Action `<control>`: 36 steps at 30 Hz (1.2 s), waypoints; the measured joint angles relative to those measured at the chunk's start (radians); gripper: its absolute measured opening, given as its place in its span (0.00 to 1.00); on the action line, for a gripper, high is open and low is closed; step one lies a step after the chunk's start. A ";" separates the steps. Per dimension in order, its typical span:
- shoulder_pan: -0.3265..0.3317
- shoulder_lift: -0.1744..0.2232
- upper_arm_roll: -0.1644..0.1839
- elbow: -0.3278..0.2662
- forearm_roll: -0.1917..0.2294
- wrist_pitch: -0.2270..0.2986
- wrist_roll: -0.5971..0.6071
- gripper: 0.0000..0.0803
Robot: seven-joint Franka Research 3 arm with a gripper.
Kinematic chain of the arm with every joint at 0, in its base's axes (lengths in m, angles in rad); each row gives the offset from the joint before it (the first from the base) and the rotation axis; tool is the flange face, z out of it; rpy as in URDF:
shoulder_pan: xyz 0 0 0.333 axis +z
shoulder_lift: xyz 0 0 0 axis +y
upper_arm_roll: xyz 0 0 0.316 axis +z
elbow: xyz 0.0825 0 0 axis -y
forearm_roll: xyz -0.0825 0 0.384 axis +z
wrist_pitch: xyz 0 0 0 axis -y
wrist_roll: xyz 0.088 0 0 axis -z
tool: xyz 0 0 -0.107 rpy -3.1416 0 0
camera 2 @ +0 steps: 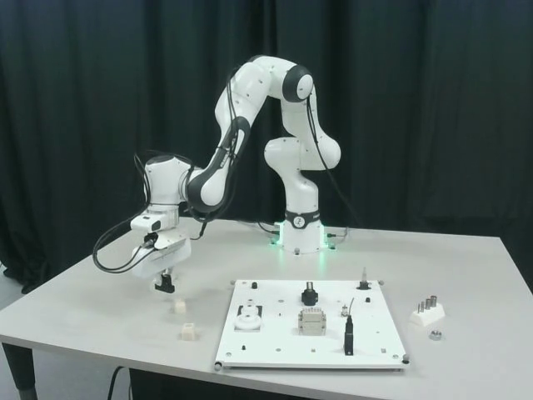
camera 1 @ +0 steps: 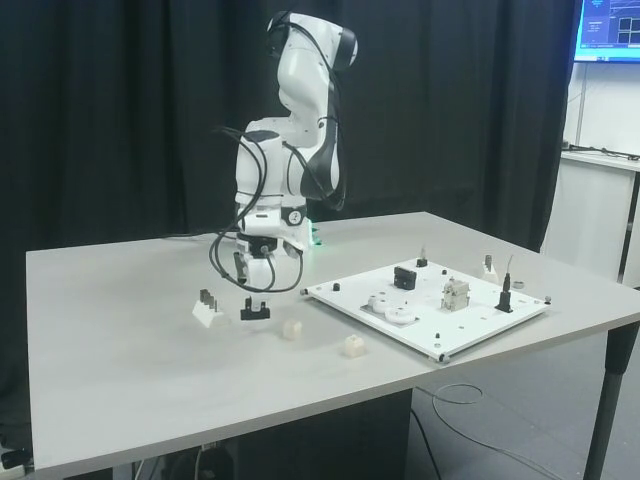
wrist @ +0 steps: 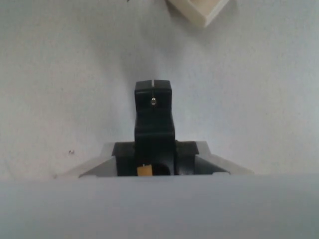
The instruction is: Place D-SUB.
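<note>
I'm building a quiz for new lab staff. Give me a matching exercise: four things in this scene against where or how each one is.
Things:
1. D-SUB
2. white board
3. small white block
4. arm's base

States:
a. green glow at its foot
b. held in the gripper
c. carries mounted parts
d. loose on the grey table

Pairs: 1-b; 2-c; 3-d; 4-a

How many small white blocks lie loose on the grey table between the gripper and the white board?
2: one small white block just beside the gripper, the other block nearer the table's front edge. More may be hidden.
</note>
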 joint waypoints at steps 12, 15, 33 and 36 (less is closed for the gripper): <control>0.000 0.023 0.007 0.000 0.085 0.008 -0.066 0.19; 0.000 0.027 0.007 0.000 0.097 0.009 -0.076 0.19; 0.000 0.046 0.009 0.000 0.136 0.023 -0.120 0.19; 0.000 0.047 0.009 0.000 0.137 0.025 -0.121 0.19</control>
